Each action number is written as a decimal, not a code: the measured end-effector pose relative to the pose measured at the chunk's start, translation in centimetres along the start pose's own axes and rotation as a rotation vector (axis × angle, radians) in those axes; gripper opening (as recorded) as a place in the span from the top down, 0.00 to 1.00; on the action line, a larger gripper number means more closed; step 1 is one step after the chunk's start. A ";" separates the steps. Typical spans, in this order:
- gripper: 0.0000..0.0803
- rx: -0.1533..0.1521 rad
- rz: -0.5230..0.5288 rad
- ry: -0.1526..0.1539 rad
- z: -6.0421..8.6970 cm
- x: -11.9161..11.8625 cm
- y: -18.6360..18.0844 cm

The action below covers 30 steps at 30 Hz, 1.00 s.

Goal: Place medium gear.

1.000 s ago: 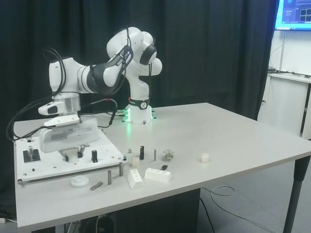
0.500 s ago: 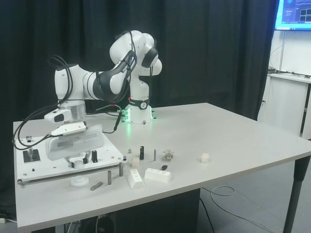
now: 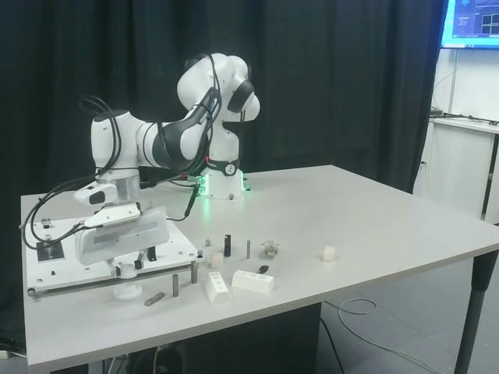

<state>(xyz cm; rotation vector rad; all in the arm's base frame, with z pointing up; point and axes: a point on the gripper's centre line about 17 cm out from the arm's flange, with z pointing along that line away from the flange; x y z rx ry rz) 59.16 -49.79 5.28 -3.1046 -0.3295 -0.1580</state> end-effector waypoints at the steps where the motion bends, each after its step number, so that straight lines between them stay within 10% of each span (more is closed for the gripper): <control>1: 0.51 0.000 0.000 -0.001 0.1 0.0 0.0; 21: 0.51 0.001 -0.014 -0.006 0.1 0.5 0.0; 22: 0.24 0.001 -0.013 -0.005 -0.1 0.7 0.0; 30: 0.06 0.015 0.003 -0.010 -2.0 1.7 -0.3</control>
